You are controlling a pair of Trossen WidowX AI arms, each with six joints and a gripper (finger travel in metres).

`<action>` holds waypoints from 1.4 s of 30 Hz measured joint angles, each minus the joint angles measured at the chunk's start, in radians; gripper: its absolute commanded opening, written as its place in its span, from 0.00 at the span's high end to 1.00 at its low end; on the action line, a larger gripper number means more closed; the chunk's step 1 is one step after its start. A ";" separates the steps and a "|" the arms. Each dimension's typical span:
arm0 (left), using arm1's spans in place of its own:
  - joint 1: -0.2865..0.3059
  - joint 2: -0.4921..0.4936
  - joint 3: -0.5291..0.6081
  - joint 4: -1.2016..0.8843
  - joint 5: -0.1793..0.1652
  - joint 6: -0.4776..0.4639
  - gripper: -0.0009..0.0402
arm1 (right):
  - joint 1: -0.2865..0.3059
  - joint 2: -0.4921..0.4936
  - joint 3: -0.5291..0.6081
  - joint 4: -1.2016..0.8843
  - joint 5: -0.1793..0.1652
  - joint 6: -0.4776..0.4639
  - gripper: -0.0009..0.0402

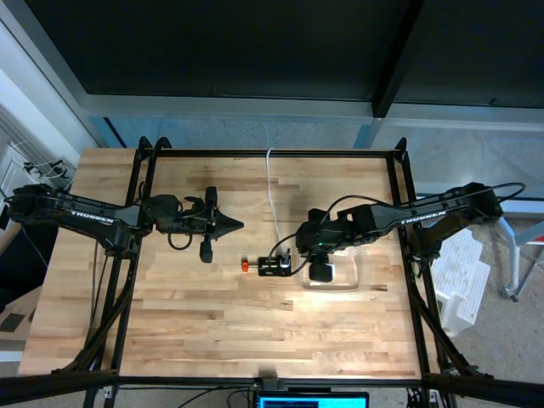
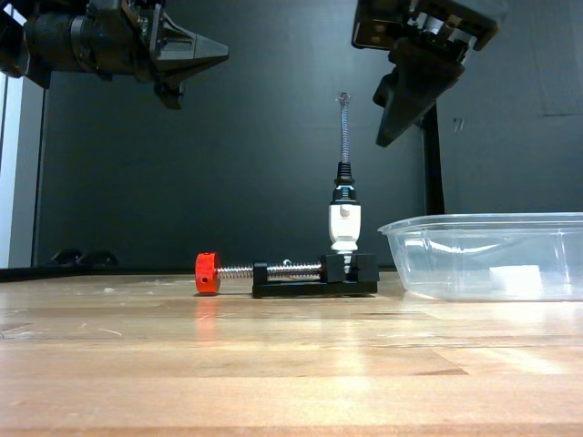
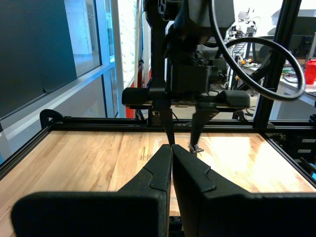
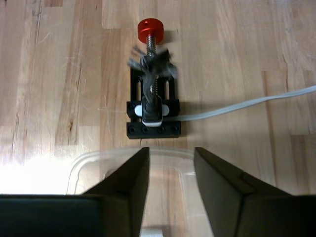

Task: Remove the power plug from the receptacle and place in the container

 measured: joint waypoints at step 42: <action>0.000 0.000 0.000 0.001 0.000 0.000 0.98 | 0.003 0.280 0.175 -0.034 0.000 0.008 0.46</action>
